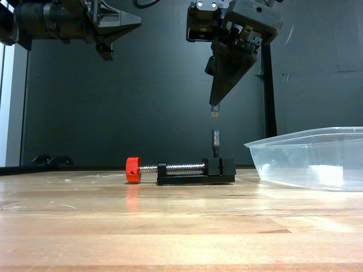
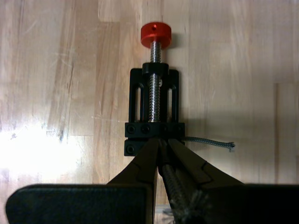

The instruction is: Remove the USB-C connector from taskboard and place in the container

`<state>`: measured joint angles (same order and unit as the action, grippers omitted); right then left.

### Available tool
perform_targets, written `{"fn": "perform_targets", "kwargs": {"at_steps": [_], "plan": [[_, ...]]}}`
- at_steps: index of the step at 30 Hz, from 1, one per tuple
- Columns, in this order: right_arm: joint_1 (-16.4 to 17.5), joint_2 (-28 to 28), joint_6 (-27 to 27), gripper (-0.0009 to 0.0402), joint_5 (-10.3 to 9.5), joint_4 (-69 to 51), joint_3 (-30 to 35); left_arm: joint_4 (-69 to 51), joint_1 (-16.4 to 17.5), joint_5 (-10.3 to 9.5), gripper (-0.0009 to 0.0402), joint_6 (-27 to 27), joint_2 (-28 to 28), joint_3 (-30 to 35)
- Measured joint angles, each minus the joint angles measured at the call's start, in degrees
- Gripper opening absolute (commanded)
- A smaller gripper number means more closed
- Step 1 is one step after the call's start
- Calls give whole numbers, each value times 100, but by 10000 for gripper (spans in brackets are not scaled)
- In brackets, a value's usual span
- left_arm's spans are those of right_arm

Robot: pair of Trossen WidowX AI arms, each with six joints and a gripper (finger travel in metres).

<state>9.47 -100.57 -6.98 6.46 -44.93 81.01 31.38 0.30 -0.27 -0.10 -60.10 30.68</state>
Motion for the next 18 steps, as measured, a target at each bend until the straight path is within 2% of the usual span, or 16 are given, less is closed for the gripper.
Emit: {"fn": "perform_targets", "kwargs": {"at_steps": [4, 8, 18], "plan": [[20, 79, -22, 0, 0, -142, 0, -2, 0, 0, 0, -2, 0, 2], [92, 389, -92, 0, 0, -389, -66, -2, 0, 0, 0, -2, 0, 2], [227, 1231, -326, 0, 0, -501, -870, -2, 0, 0, 0, -2, 0, 2]]}}
